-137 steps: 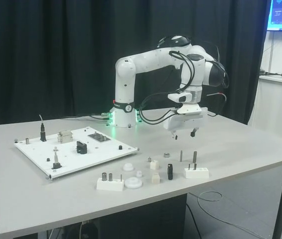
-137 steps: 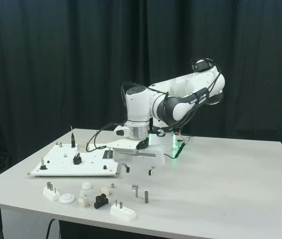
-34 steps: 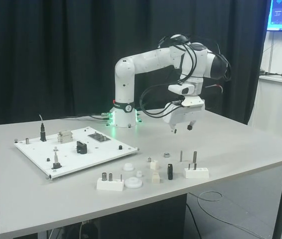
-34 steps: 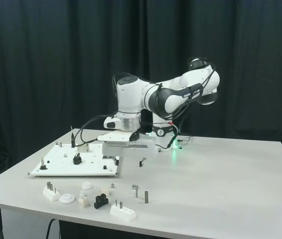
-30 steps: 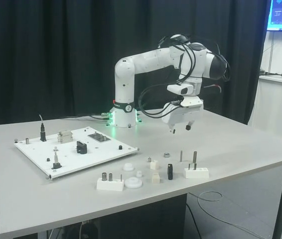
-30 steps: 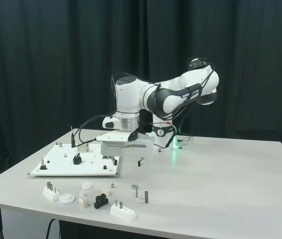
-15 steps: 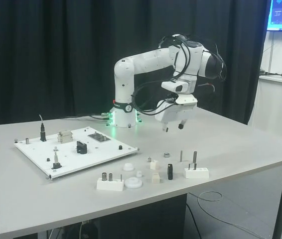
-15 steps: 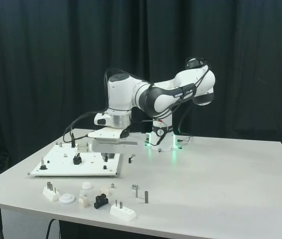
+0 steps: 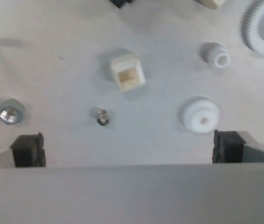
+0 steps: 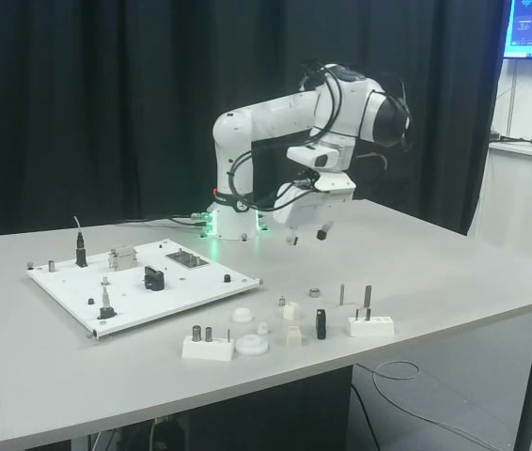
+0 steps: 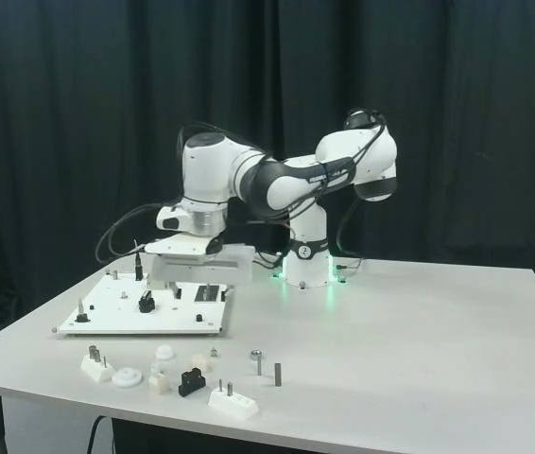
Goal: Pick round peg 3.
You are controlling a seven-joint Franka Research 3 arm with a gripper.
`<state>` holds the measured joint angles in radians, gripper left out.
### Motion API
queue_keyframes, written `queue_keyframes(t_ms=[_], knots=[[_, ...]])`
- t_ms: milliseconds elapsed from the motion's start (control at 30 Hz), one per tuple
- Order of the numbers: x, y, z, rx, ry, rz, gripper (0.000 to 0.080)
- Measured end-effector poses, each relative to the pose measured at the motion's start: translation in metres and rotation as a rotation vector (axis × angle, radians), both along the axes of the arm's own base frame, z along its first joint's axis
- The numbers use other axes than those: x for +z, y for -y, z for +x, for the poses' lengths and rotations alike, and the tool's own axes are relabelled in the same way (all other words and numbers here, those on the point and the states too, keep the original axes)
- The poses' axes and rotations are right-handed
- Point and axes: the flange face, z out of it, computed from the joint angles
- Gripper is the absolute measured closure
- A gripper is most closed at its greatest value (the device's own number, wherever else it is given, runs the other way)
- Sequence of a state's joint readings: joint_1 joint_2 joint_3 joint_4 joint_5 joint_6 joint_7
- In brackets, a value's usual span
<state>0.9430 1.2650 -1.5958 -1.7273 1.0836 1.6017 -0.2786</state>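
End effector raised — fingers spread wide.

You see the gripper open, its black fingertips wide apart above the grey table. Between them lie a nut, a small peg, a cube and a white cap.

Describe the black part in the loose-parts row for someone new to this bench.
On the grey table, find the row of loose parts along the front edge. The black part stands between a small white block and a white peg holder, the only black piece in that row.
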Motion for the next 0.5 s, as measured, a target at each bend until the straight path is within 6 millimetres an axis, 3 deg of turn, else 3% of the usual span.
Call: queue_keyframes(t_ms=[500], knots=[[0.007, 0.052, 0.005, 0.059, -0.011, -0.027, 0.0003]])
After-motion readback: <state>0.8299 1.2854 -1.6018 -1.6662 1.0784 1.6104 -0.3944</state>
